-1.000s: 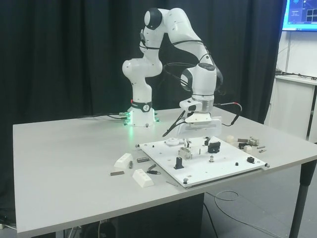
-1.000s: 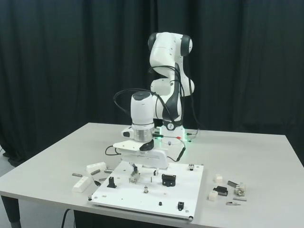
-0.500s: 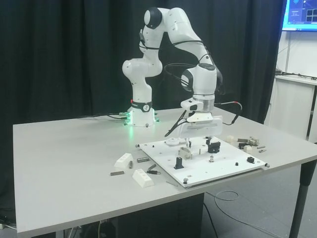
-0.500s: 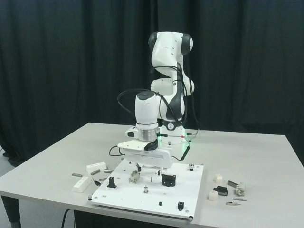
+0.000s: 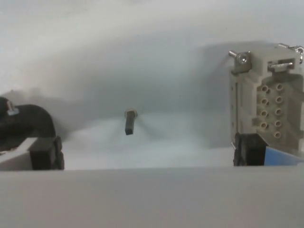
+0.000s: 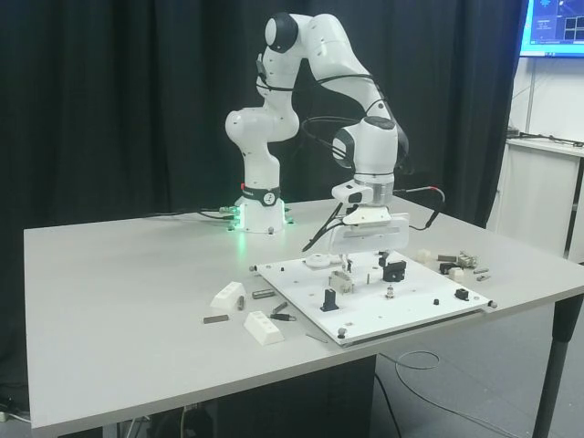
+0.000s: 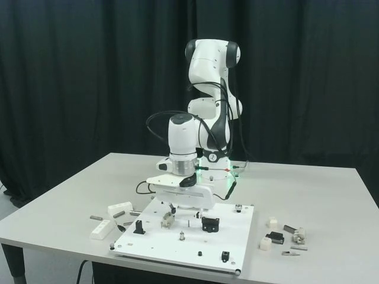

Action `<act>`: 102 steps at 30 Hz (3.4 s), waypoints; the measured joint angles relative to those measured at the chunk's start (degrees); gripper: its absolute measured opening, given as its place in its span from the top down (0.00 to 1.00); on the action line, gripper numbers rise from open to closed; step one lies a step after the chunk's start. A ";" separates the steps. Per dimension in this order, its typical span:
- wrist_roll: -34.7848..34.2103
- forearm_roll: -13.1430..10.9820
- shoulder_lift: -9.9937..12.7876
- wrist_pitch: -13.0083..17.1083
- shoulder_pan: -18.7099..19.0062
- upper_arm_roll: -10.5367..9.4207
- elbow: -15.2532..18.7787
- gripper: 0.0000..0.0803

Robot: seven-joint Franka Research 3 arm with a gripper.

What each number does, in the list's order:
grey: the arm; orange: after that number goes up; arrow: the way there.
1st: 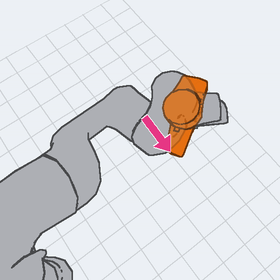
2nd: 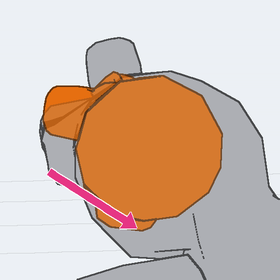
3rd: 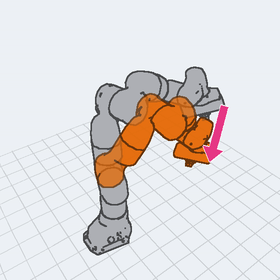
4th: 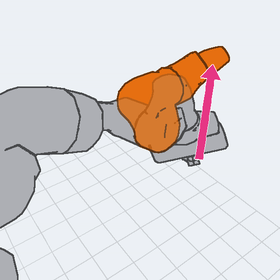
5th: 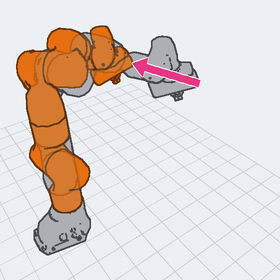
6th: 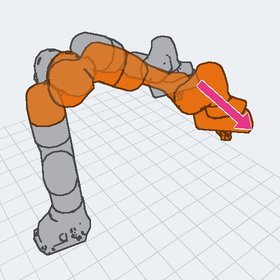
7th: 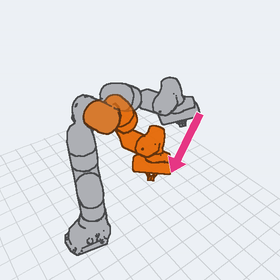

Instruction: Remove square peg 1.

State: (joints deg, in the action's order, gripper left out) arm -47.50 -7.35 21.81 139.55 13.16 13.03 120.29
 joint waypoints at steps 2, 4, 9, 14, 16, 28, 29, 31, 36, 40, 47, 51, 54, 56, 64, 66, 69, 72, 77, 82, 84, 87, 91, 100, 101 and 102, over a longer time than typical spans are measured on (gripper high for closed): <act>-0.02 0.00 0.00 0.00 0.00 0.05 0.02 0.00; -0.03 0.00 0.00 0.01 0.00 0.08 0.04 0.00; -0.17 -0.05 0.00 0.13 0.00 0.07 0.15 0.00; -0.95 -0.42 0.00 0.51 0.00 0.05 0.34 0.00; -1.42 -0.77 0.00 0.58 0.00 0.05 0.40 0.00; -8.02 -1.39 -0.04 1.01 0.00 0.10 0.51 0.00; -8.40 -1.39 -0.04 1.08 0.00 0.10 0.52 0.00; -9.26 -1.39 -0.04 1.21 0.00 0.11 0.53 0.00; -11.12 -1.39 -0.04 1.65 0.00 0.12 0.65 0.00; -12.37 -1.39 -0.04 1.76 0.00 0.13 0.77 0.00; -13.46 -1.39 0.01 1.79 0.00 0.14 0.98 0.00; -15.20 -1.39 0.14 1.81 0.00 0.11 1.02 0.00; -16.32 -1.39 0.27 1.82 0.01 0.03 1.03 0.00; -17.09 -1.39 0.35 1.82 0.09 0.01 1.05 0.00; -20.38 -1.39 0.76 1.99 0.62 -0.12 1.10 0.00; -21.45 -1.39 0.95 2.20 0.81 -0.12 1.11 0.00; -22.86 -1.43 1.23 2.62 1.04 -0.19 1.11 0.00; -24.55 -1.54 1.51 3.08 1.14 -0.38 1.11 0.00; -26.86 -1.64 1.89 4.08 1.15 -0.71 1.13 0.00; -27.39 -1.64 2.07 4.61 1.15 -0.83 1.16 0.00; -27.39 -1.64 2.11 4.86 1.15 -0.83 1.18 0.00; -27.39 -1.63 2.20 5.16 1.15 -0.81 1.19 0.00; -27.38 -1.56 2.32 5.35 1.15 -0.69 1.19 0.11; -27.18 -1.15 2.35 5.38 0.90 -0.25 1.16 0.55; -27.11 -1.12 2.35 5.38 0.87 -0.18 1.15 0.55; -27.01 -1.10 2.35 5.38 0.84 -0.09 1.15 0.55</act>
State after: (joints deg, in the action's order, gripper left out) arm -74.51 -8.45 24.16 144.93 14.00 12.94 121.44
